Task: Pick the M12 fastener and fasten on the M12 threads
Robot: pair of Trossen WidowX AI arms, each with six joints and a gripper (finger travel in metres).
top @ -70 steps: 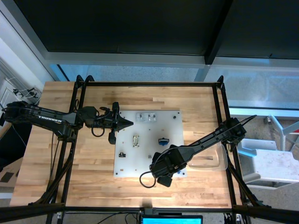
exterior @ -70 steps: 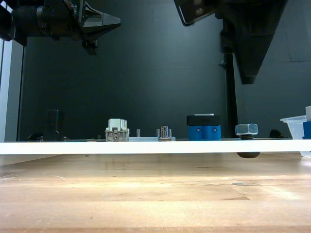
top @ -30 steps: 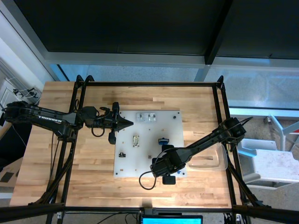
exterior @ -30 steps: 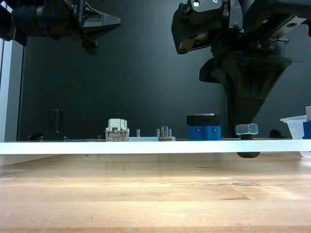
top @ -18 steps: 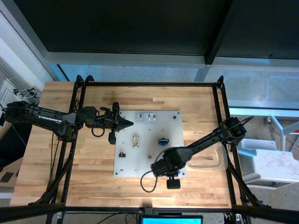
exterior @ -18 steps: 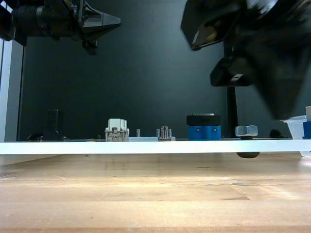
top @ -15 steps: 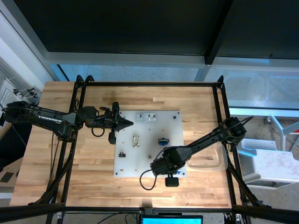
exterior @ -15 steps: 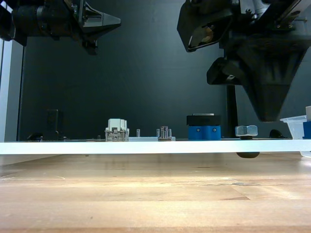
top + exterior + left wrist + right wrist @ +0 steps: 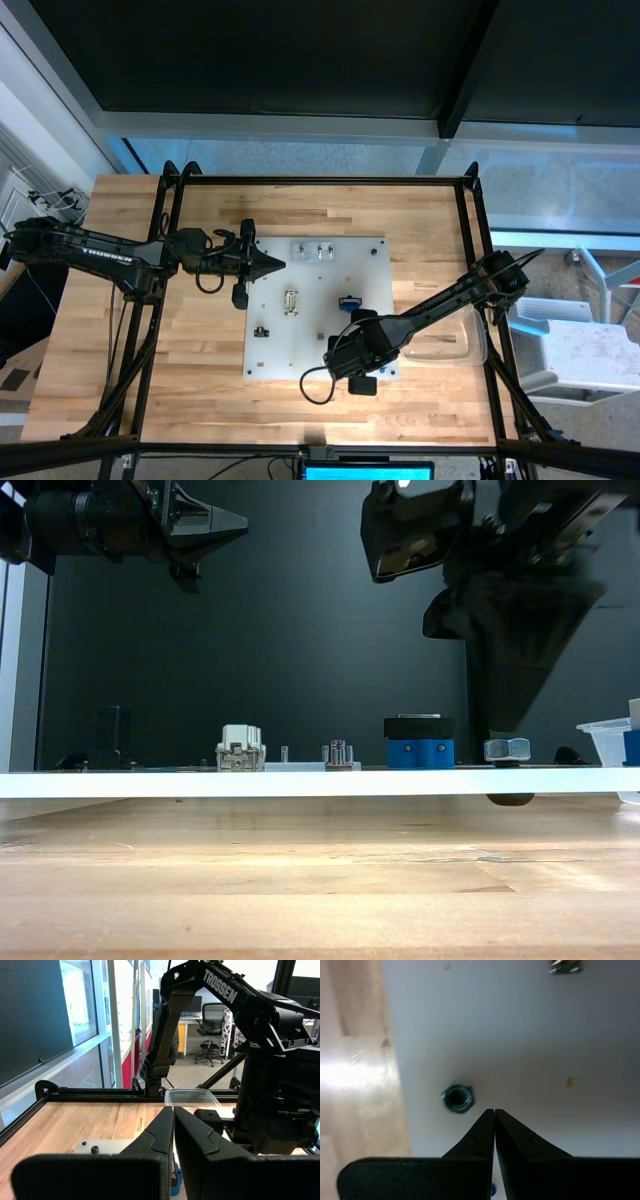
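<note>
Where the left arm reaches in from the table's [image 9: 200, 340] left edge, left hand [image 9: 278, 264]: raised high above the far left edge of the white board [image 9: 300, 345], fingers pressed together, holding nothing.

White board: flat on the table, mid-view. From the low view it carries, in order, a cream connector block [image 9: 241, 750], a small silver post [image 9: 339, 752] and a blue block with a black cap [image 9: 419, 742].

Right hand [image 9: 494, 1111]: over the board's near right part, pointing down, its fingertips closed tip to tip with nothing between them, raised above the board.

M12 nut [image 9: 457, 1098]: silver, hexagonal, on the board just beside the right hand's closed tips and apart from them; the low view shows it sitting on its stud [image 9: 508, 763], right of the blue block.

Clear tray [image 9: 447, 348]: on the table just off the board's right edge, beneath the right arm.
</note>
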